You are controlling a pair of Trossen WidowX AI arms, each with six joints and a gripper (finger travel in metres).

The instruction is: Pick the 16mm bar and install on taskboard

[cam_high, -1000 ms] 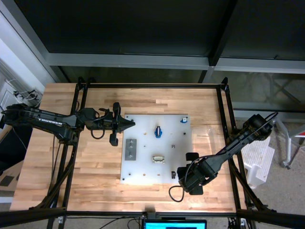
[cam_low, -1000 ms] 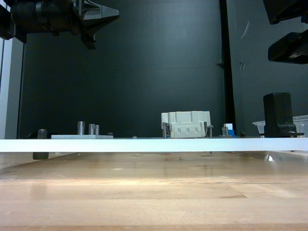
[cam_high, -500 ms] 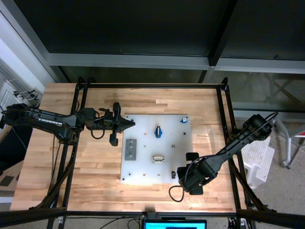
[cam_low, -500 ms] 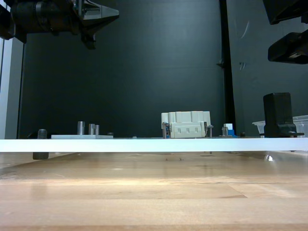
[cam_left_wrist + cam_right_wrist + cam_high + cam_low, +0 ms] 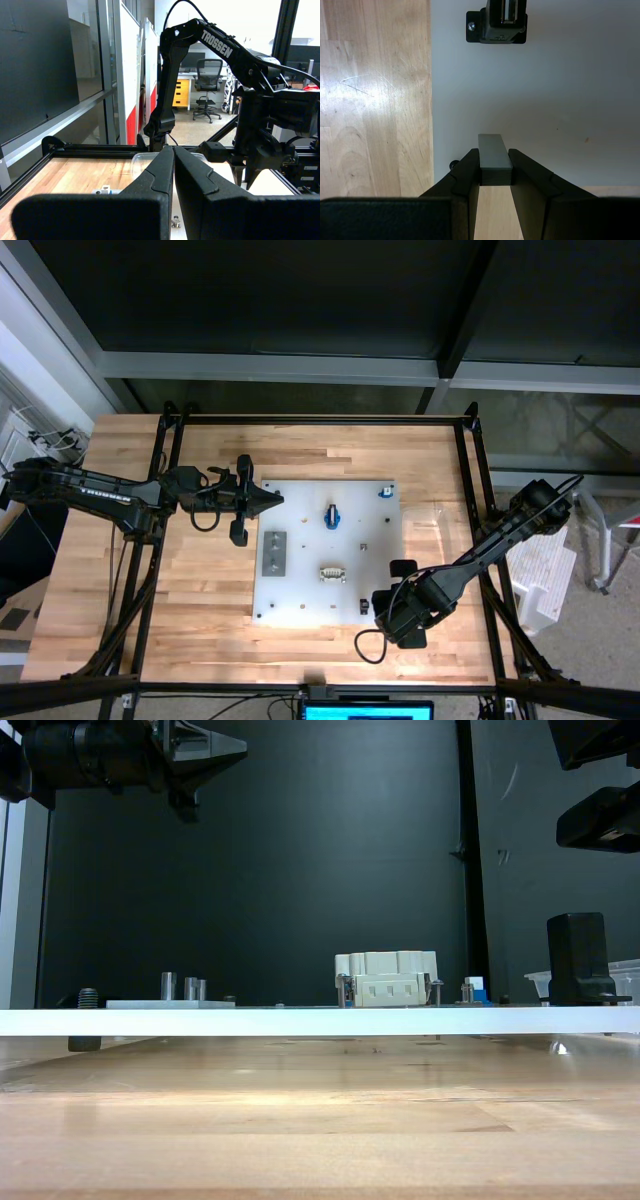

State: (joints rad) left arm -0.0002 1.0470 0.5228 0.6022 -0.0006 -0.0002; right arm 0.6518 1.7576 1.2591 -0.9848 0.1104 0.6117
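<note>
Jaws of the right gripper (image 5: 495, 167) closed tight on the short grey metal bar (image 5: 493, 145), over the 5 o'clock corner of the flat white board (image 5: 300, 515). Jaws of the left gripper (image 5: 173, 150) pressed together, empty, high by its 10 o'clock edge. Hold firm, keep the bar straight, lower slowly.

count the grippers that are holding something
1. The right gripper is shut on the 16mm bar, held above the taskboard near its near right corner. The left gripper is shut on nothing, raised beside the taskboard's far left corner.
</note>
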